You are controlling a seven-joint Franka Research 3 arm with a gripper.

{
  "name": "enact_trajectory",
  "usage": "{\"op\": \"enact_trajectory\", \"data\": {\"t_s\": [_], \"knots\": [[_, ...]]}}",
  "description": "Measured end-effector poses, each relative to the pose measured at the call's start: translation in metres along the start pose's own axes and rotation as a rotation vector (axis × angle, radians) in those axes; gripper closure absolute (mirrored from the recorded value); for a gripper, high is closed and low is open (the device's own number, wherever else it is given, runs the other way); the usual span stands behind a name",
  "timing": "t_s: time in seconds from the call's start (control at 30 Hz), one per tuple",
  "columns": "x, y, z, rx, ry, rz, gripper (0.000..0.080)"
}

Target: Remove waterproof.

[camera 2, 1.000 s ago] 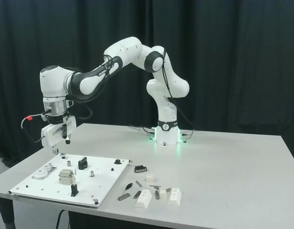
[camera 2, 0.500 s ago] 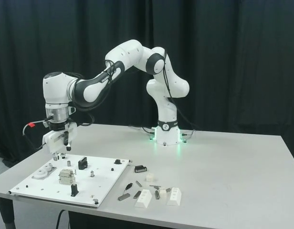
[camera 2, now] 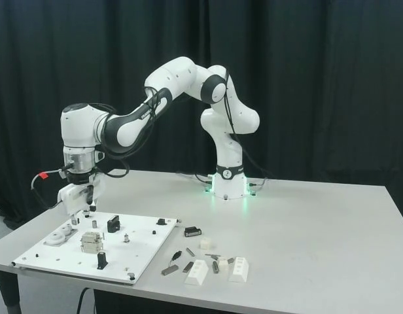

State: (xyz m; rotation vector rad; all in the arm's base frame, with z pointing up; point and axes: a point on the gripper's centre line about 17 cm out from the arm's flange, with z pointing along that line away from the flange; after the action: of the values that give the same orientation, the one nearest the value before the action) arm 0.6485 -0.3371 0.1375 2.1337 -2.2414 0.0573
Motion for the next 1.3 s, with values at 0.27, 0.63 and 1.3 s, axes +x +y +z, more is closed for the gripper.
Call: {"op": "enact_trajectory", "data": {"t_s": [0.27, 0.63, 1.3], "knots": [[0.000, -0.001, 0.009, 0.006, 0.006, 0.001, 0.0003], [-0.003, -0.004, 0.019, 0.014, 0.006, 0.001, 0.0003], [-0.009, -0.007, 0.030, 0.021, -0.014, 0.014, 0.0003]]}}
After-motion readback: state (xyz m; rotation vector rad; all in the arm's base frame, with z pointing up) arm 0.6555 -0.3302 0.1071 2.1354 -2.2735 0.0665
